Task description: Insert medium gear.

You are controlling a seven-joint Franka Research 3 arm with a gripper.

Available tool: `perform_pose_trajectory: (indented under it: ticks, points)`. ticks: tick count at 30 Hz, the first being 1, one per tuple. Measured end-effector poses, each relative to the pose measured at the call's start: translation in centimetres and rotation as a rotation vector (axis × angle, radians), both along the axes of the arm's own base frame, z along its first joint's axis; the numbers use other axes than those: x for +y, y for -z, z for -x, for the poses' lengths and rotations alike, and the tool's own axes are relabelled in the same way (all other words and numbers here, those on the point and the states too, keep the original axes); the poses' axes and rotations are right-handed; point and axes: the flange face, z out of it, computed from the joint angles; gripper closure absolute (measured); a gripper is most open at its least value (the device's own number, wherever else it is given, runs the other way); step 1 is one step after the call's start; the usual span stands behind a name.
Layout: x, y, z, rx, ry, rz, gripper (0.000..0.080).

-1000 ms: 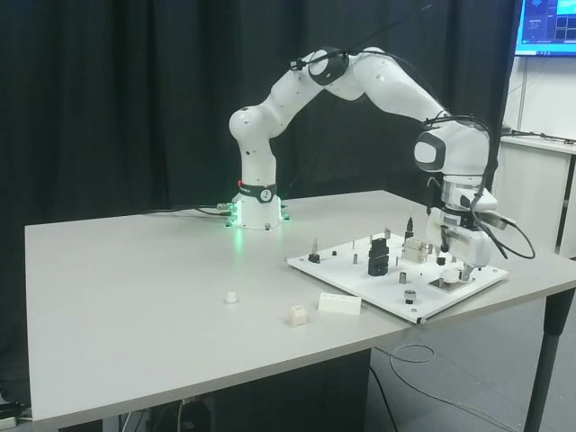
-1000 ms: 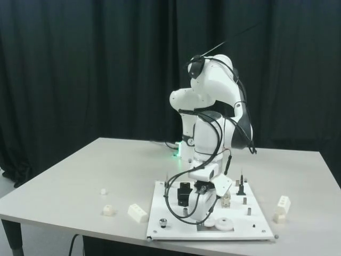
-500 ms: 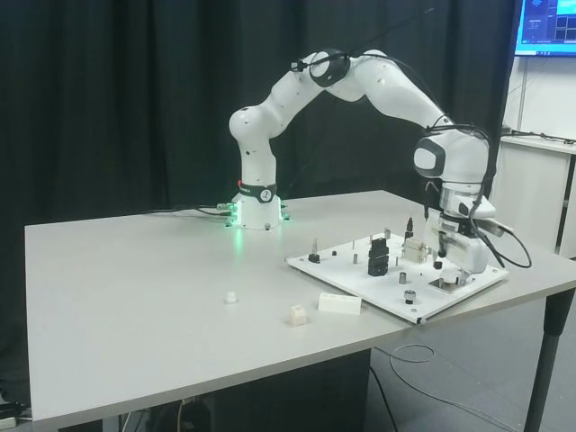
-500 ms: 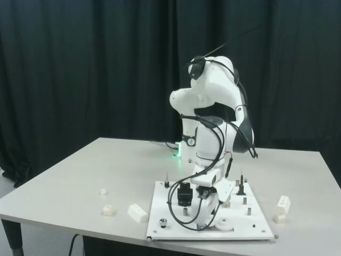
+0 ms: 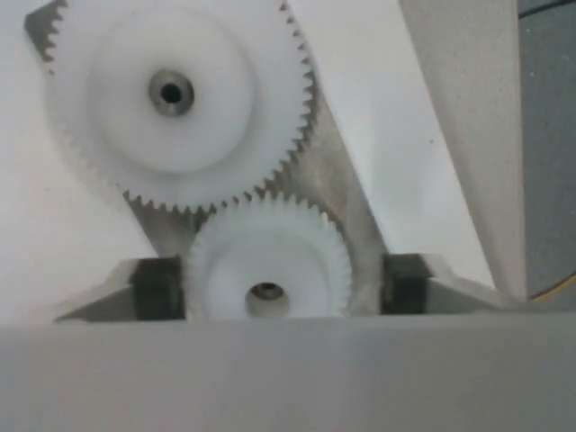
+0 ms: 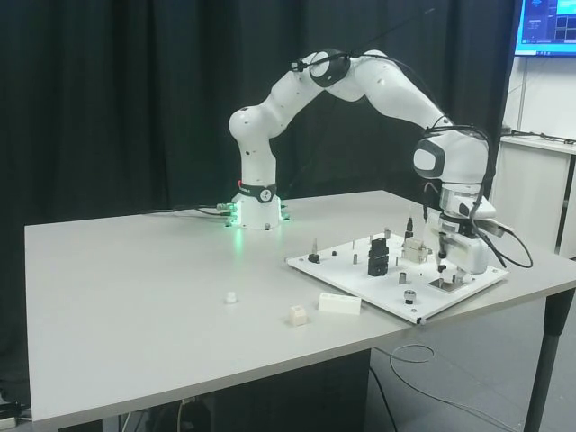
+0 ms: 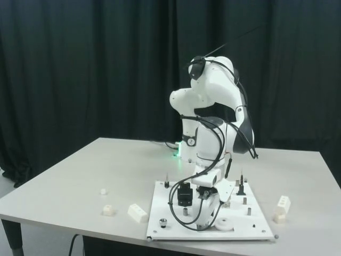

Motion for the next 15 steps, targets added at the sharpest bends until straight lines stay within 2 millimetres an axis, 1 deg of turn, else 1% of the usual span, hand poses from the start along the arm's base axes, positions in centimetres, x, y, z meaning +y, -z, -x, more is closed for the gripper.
perform_pose_trajectory:
  ticks: [2,3,15]
  points:
    - [0.05,0.15,0.14,0.006,0.0,-0.001,0.0106]
    - [0.07,0.18,0.18,0.007,-0.001,-0.001,0.0411]
    - [0.05,0.16,0.24,0.007,0.0,-0.001,0.0408]
